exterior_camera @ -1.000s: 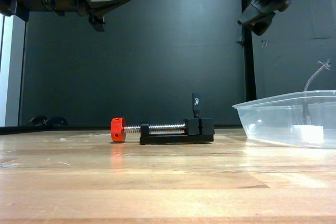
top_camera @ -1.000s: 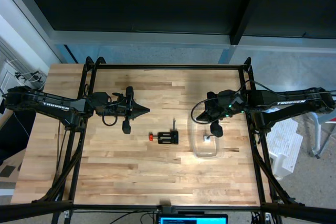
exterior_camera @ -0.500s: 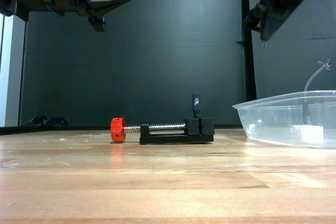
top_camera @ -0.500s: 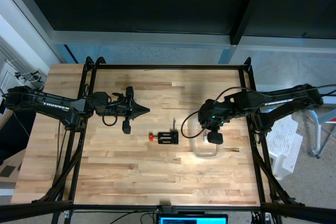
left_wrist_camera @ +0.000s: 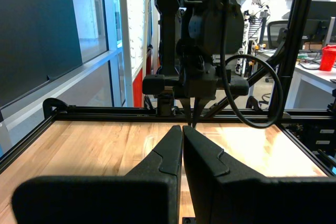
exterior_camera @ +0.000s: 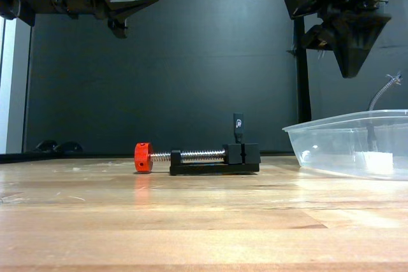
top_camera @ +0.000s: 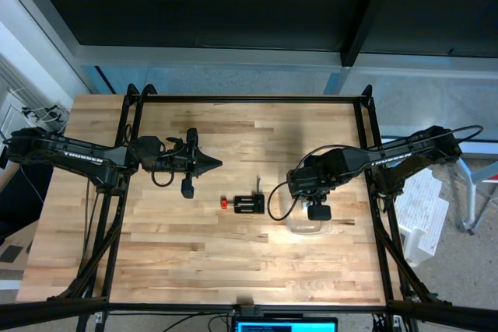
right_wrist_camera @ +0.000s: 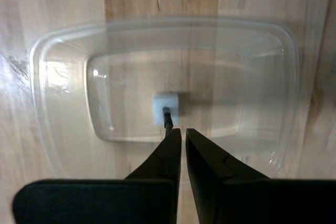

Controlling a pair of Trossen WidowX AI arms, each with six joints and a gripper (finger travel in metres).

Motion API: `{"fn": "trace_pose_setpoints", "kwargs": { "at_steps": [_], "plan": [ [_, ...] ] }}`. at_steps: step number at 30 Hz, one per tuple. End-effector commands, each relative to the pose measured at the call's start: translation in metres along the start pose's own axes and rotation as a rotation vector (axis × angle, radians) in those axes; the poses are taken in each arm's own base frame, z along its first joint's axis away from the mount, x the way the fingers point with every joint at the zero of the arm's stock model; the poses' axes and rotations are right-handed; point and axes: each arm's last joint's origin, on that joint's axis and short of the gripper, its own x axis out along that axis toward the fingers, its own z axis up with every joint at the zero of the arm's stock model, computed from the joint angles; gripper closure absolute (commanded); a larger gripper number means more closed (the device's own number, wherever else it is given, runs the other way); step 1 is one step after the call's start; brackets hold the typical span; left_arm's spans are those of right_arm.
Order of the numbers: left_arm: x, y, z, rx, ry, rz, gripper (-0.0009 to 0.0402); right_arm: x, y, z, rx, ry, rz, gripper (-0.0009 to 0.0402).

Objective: Pick the USB-C connector and install on taskboard

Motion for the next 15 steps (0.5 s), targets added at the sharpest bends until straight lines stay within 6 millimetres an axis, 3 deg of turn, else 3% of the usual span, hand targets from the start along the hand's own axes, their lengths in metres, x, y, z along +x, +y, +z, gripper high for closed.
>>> {"fn": "trace_pose_setpoints", "kwargs": {
  "at_steps": [1, 9, 15],
  "plan": [
    [0.0, 0.0, 0.0, 0.0, -0.001, 0.0, 0.0393, 0.006, 0.003, 0.001, 0.0, 0.021, -0.007, 0.0335],
    [0.0, 0.0, 0.0, 0.0, 0.0, 0.0, 0.0393, 0.017, 0.009, 0.0, 0.009, 0.053, -0.038, 0.025],
    [0.0, 0.0, 0.0, 0.0, -0.001, 0.0, 0.0393, 0.027, 0.012, -0.005, 0.029, 0.065, -0.058, 0.0222]
  ]
}}
